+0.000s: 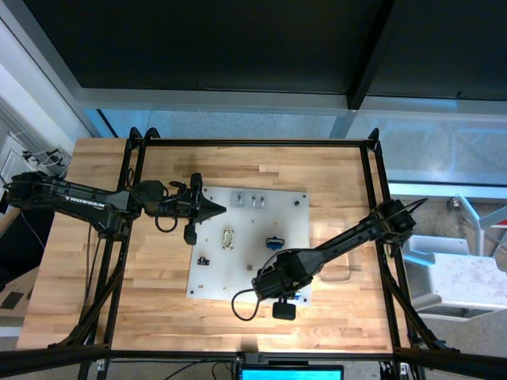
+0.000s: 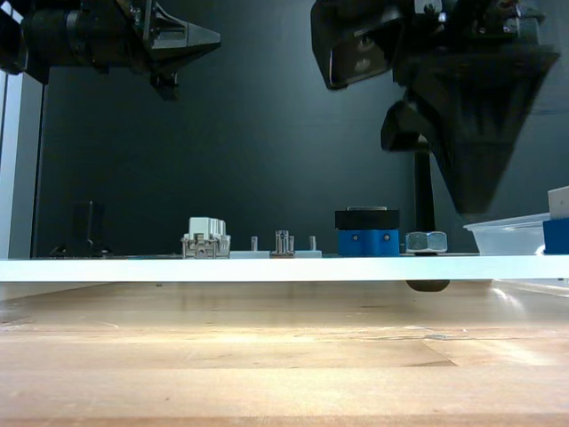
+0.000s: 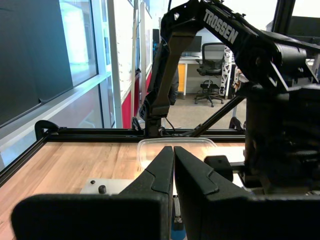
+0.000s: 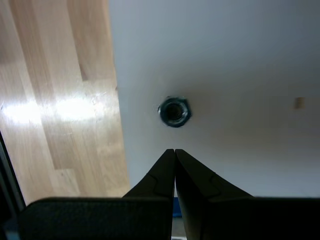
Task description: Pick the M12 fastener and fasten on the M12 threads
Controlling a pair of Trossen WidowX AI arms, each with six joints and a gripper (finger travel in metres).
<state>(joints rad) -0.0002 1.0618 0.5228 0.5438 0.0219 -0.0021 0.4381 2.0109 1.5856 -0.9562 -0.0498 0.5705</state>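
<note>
M12 fastener [image 4: 174, 111]: small silver hex nut with a dark centre hole. It lies flat and low on the white board [image 1: 214, 277], near the board's near right edge. In the low view it stands just beside the blue-and-black part [image 2: 366, 233], between that part and the clear tray [image 2: 511, 233]. Whether it sits on its stud cannot be told.

Left gripper [image 3: 173, 148]: held high over the board's far left edge, level and pointing inward. Its fingers are pressed together with nothing between them.

Cream connector block [image 2: 206, 240]: left of mid-board, with small pale grey posts to its right.

Right gripper [image 4: 174, 150]: pointing straight down over the board's near right corner. The fingers meet tip to tip and hold nothing. The tips hang above the nut and just to one side of it, clear of it.

Lettering: "TROSSEN" in white capitals [image 3: 220, 26] on the right arm, as read from the left wrist view.

Surface: pale wooden butcher-block table [image 1: 119, 317], bounded by a black frame [image 1: 253, 142].

Room: tall windows and a red wall panel to one side, office chairs [image 3: 210, 80] beyond, and a dark panel behind the table in the low view.
</note>
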